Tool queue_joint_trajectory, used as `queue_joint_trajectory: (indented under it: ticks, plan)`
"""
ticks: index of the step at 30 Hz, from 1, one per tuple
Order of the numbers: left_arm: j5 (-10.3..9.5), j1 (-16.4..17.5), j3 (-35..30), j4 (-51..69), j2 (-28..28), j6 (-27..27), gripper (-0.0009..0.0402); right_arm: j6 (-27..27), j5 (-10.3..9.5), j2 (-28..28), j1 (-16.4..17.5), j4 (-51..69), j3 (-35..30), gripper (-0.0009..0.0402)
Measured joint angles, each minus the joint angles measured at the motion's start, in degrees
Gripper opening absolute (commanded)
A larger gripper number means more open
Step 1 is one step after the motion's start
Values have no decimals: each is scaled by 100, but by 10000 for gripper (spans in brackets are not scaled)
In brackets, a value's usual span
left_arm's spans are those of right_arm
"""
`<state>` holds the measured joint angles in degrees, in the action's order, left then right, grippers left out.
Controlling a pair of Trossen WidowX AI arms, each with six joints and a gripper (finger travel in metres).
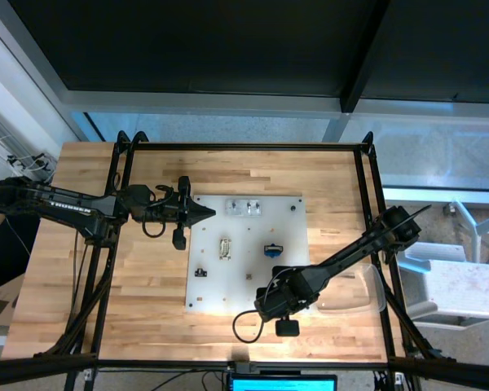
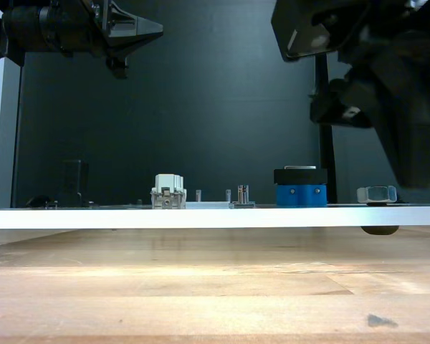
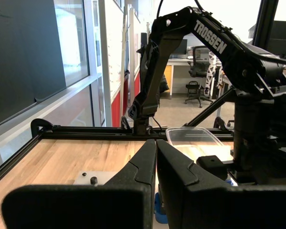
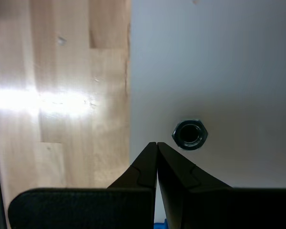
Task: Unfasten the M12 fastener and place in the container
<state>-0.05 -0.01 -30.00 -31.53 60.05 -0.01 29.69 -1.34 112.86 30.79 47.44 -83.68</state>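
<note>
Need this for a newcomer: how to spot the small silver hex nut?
Find the white rectangular board, left gripper shut over its far left. At its near right edge, by the shut right gripper, sits the small silver hex nut: six flat sides, dark centre, unlike the blue block.

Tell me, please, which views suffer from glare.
High view: glare washes the table and board's near edge; the left gripper hovers over the board's far left. Right wrist view: glare band on wood beside the right gripper, near the sharp nut.

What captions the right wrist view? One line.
Right gripper shut, empty, over white board beside silver nut; left gripper above board's left edge.
</note>
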Motion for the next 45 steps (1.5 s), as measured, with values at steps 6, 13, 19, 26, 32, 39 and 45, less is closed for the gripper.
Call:
queue_joint_trajectory:
  ticks: [6, 13, 19, 26, 32, 39, 45]
  plan:
    - [2, 0, 0, 0, 2, 0, 0, -46, 238, 39, -2, -111, 63, 0]
    - [2, 0, 0, 0, 4, 0, 0, 271, 2044, -11, -7, 850, -214, 0]
    - [-2, 0, 0, 4, 4, 0, 0, 229, 1904, -28, 39, 1043, -299, 0]
    - [4, 0, 0, 2, -4, 0, 0, 192, 938, -31, 9, 787, -304, 0]
    - [-22, 2, -28, -9, 31, 0, 0, 175, 470, -22, -9, 533, -302, 0]
    - [0, 2, -28, 2, 42, -2, 0, 42, 380, 7, 4, 240, -136, 0]
    - [0, 0, -28, 4, 42, 0, 0, -26, 411, 107, -4, 221, -107, 0]
